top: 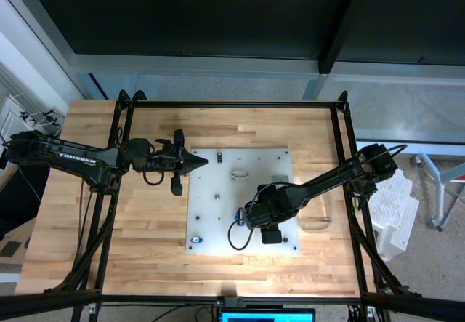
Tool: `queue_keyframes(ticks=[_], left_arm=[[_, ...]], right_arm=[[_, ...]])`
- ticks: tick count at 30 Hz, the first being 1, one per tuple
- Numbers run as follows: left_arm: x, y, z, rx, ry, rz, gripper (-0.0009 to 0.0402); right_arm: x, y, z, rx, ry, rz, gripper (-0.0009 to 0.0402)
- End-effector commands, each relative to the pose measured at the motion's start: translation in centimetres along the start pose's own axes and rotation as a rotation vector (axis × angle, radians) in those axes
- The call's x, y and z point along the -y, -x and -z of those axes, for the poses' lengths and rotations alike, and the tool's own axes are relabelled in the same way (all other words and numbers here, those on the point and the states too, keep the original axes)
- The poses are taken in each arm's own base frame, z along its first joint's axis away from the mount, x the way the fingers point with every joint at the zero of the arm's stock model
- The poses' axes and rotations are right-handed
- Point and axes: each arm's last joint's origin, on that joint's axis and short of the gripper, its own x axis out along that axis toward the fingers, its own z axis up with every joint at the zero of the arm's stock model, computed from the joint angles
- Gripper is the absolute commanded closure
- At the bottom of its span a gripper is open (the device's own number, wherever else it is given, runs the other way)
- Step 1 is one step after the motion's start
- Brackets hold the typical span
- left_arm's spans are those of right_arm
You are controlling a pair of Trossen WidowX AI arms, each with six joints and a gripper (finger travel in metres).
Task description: Remove the 16mm cylinder and place in the container
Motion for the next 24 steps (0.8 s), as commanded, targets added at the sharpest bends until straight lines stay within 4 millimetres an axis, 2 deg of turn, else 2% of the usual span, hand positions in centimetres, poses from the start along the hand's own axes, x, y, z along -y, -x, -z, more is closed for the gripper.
queue_keyframes(ticks=[1,24], left_arm=[[-0.01,-0.01,0.01,0.0,0.0,0.0,0.0393],[-0.01,-0.01,0.01,0.0,0.0,0.0,0.0393]], right_arm=[[-0.02,-0.07,0.07,-0.001,0.0,0.0,0.0163],[-0.03,-0.24,0.19,-0.001,0.005,0.0,0.0345]])
